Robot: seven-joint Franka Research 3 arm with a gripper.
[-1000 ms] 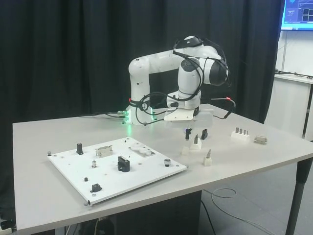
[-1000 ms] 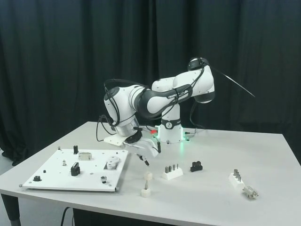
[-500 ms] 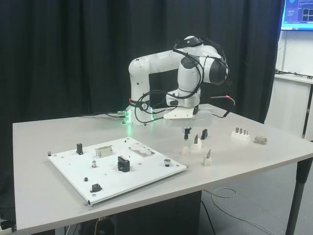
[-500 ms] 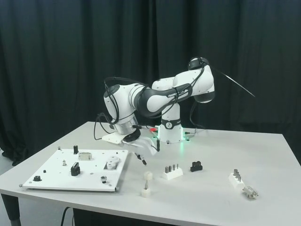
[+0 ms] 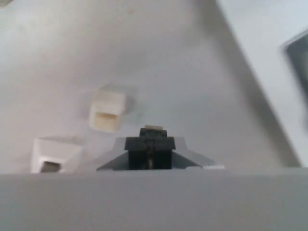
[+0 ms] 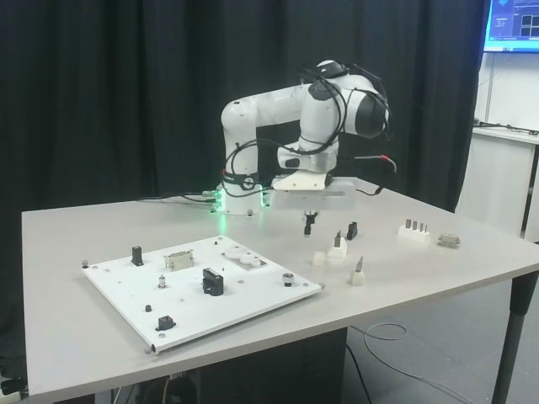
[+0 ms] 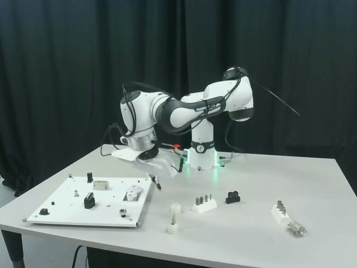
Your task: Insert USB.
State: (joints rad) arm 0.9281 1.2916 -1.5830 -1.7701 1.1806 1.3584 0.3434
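A: Gripper (image 6: 309, 222): item one. Condition?

B: Clenched on a small black USB plug (image 5: 149, 147), held between the fingertips and pointing down. It hangs above the grey table (image 6: 438, 269), just past the edge of the white board (image 6: 253, 303).

A: Item two, the white board. Contents?

B: Several black and grey fittings, among them a grey socket block (image 6: 177, 259) near its far side. Which one is the USB port, I cannot tell.

A: Bearing from plug to board?

B: In the first room view the board lies to the left of the gripper and lower. Plug's long axis is near vertical, so my judgement is a sideways carry over the board, then a straight descent.

A: Other stock?

B: Two small white holders (image 5: 108, 114) on the table beneath the gripper, one of them empty.
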